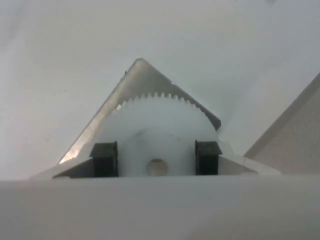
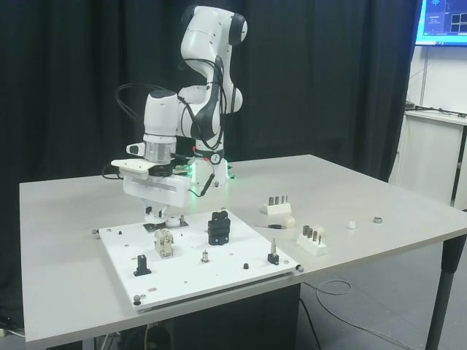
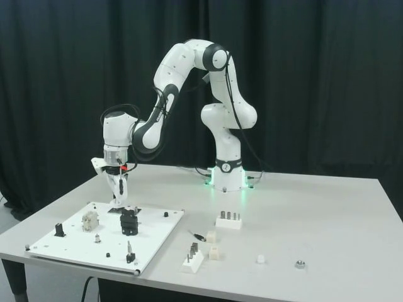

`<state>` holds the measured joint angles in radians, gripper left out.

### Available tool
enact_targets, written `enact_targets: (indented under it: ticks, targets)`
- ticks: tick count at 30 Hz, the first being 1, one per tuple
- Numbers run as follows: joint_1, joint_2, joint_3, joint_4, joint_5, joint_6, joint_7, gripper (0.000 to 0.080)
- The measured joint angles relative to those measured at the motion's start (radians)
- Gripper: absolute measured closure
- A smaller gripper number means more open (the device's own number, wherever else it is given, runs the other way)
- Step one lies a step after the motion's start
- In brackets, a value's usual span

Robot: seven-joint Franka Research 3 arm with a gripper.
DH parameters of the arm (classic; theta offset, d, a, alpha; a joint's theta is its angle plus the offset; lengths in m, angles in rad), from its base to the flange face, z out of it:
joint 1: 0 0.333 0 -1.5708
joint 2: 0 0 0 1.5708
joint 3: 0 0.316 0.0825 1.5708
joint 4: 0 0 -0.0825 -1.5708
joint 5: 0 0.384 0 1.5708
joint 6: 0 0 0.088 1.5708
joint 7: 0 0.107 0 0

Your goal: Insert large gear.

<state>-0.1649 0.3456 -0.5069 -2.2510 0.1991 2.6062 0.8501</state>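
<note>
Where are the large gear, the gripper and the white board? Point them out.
large gear [image 1: 162,117]: wrist view, toothed upper face.
gripper [image 1: 156,157]: wrist view, midway between the black fingertips.
white board [image 2: 226,266]: first room view, bare front area.

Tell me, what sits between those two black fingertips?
A white large gear, toothed, clamped between the gripper's black fingertips; the wrist view shows this.

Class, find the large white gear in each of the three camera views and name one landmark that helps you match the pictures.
Wrist view: the large gear sits centre frame, clamped between the end effector fingers, over a metal plate.
First room view: barely visible under the end effector at the white board's far edge.
Second room view: too small to make out below the end effector.
Shared landmark: the end effector itself.
</note>
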Motion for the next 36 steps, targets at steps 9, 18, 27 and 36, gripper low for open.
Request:
enact_targets:
  ticks: [9,18,27,36]
  targets:
    - [0.0,0.002,0.0,0.0,0.0,0.01,-0.008,0.0473]
    - [0.0,0.003,0.002,0.0,0.01,0.016,-0.011,0.0473]
    - [0.0,0.004,0.008,0.0,0.021,0.018,-0.018,0.0473]
    - [0.0,0.004,0.007,0.0,0.021,0.018,-0.032,0.0473]
